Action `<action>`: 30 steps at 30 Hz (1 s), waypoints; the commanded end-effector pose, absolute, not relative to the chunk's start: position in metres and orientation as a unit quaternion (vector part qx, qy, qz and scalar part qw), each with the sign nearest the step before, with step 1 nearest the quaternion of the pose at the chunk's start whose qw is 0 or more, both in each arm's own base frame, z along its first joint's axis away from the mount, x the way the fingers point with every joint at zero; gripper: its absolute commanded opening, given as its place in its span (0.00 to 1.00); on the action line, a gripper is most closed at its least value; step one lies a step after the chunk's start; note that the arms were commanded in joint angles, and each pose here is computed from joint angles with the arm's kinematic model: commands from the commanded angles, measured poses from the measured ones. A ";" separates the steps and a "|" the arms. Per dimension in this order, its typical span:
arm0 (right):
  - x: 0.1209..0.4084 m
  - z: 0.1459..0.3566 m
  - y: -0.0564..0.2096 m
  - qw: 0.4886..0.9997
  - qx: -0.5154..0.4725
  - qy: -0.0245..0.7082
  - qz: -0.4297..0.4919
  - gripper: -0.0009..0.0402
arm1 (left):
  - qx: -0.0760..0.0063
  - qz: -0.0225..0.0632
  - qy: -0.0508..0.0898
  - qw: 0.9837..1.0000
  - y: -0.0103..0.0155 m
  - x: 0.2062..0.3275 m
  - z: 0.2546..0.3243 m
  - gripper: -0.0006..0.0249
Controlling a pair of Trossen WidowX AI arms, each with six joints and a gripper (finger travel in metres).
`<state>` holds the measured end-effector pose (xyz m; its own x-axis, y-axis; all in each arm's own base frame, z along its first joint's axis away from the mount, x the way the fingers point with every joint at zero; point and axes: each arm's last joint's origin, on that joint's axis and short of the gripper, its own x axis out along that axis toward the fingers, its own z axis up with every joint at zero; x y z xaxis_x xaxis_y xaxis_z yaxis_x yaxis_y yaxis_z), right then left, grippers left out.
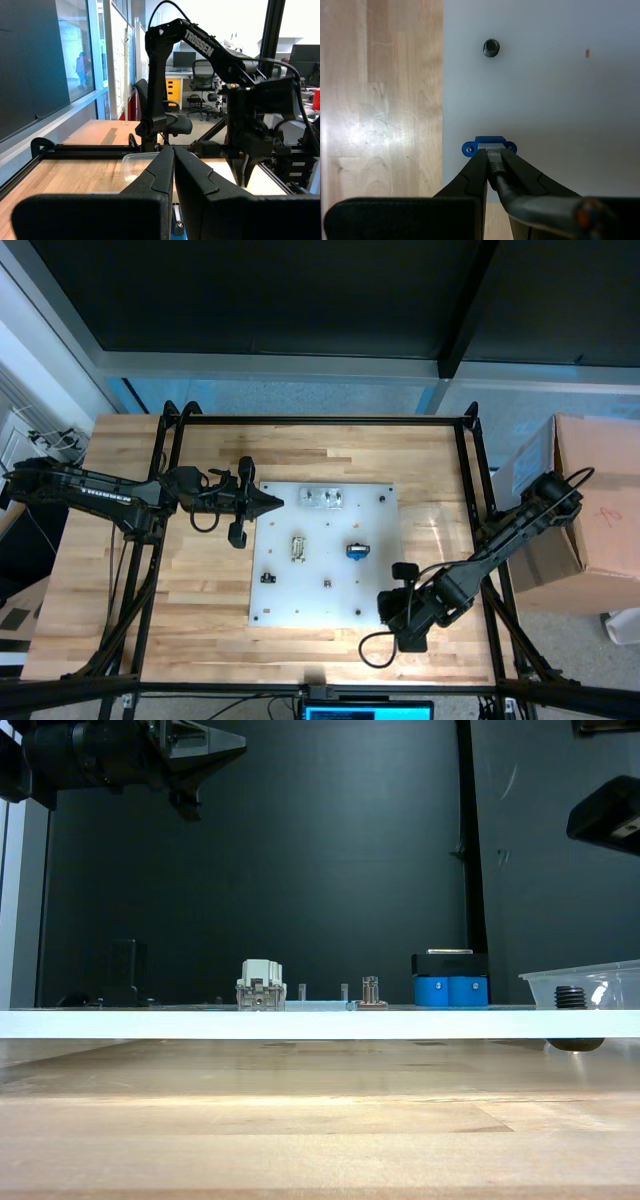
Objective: Remove the RJ45 connector from the taskboard and place in the container
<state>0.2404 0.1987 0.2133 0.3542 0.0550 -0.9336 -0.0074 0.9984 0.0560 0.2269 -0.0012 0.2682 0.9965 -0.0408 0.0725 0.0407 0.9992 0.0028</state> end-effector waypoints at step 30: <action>0.154 0.207 0.103 0.764 0.100 0.630 -0.101 0.21 | 0.001 -0.020 -0.036 0.999 -0.0012 0.227 0.2682 0.02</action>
